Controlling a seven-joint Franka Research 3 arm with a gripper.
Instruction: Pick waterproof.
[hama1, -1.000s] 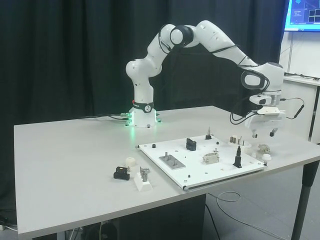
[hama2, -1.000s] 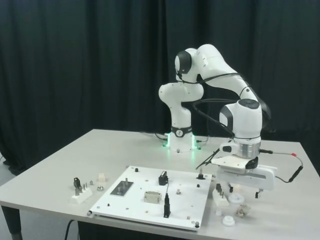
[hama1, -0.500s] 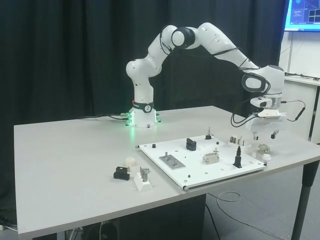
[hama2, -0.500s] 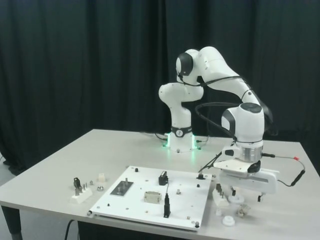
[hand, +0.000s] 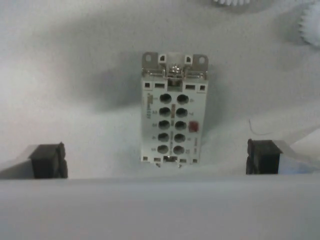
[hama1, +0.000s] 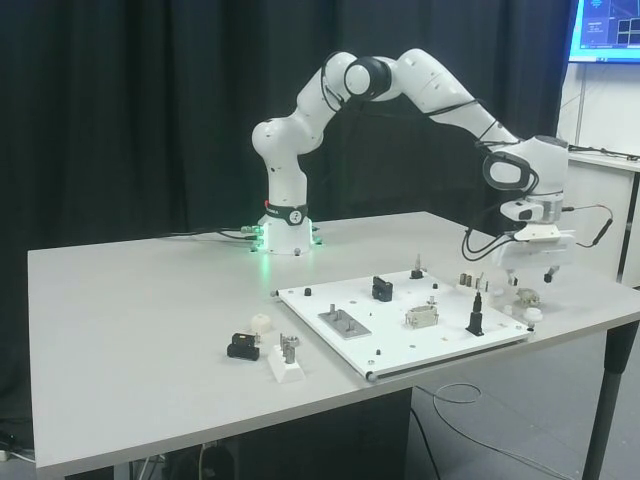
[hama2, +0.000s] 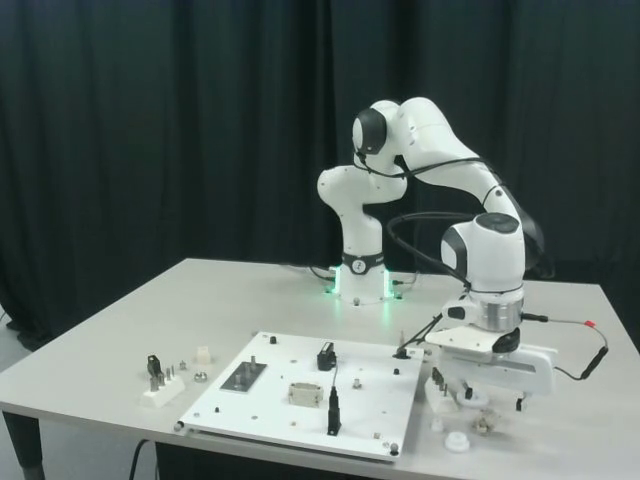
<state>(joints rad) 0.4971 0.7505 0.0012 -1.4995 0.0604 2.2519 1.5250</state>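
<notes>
In the wrist view, the black fingers (hand: 48, 161) are standing wide apart and gripping nothing, and the waterproof connector (hand: 173, 119) (a white block with two rows of round sockets) is lying on the grey bench (hand: 75, 75) between them. In the first room view, the fingers (hama1: 527, 272) are hanging just above that connector (hama1: 526, 296), beside the white board (hama1: 400, 322). In the second room view, the fingers (hama2: 490, 392) are hovering low over the bench (hama2: 230, 300), the connector (hama2: 484, 423) sitting just below.

Connector (hand: 173, 108) flat on table (hama1: 130, 300), between spread fingertips (hand: 48, 161). Gripper (hama1: 529, 272) above it, beside white board (hama1: 400, 318) edge, gears (hama2: 457, 441) near.
</notes>
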